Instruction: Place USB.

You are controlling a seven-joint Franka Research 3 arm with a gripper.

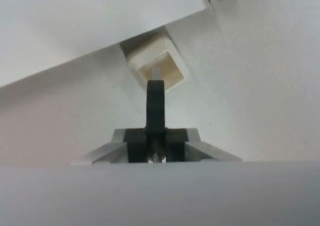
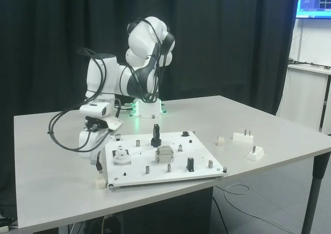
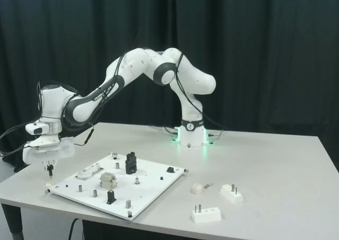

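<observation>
Arm (image 3: 132, 70): white, 7 joints, base bolted at the far side of the grey bench (image 3: 275, 166), reaching out and down to 1 corner of the white board (image 3: 153, 189).
Claw (image 1: 156, 156): closed on the USB plug, both fingers pressed against its black body; it points straight down, just off the board's edge.
USB plug (image 1: 155, 106): black, held upright between the fingers, metal tip downward. In the wrist view the tip sits at the mouth of the socket block. In the first room view the plug (image 2: 98, 161) hangs directly above that block.
Socket block (image 1: 156, 61): small, pale, with a square opening facing up; it stands on the bench, touching the board's corner. Whether the tip has entered the opening cannot be told.
Board: flat, white, lying on the bench, carrying several small pegs, a black upright fixture (image 3: 130, 163) and a grey metal block (image 3: 108, 180).
Loose parts: 3 white blocks (image 3: 206, 214) lie on the bench, well apart from the board, on the side away from the claw.
Base light: green glow around the arm's base (image 3: 190, 139).
</observation>
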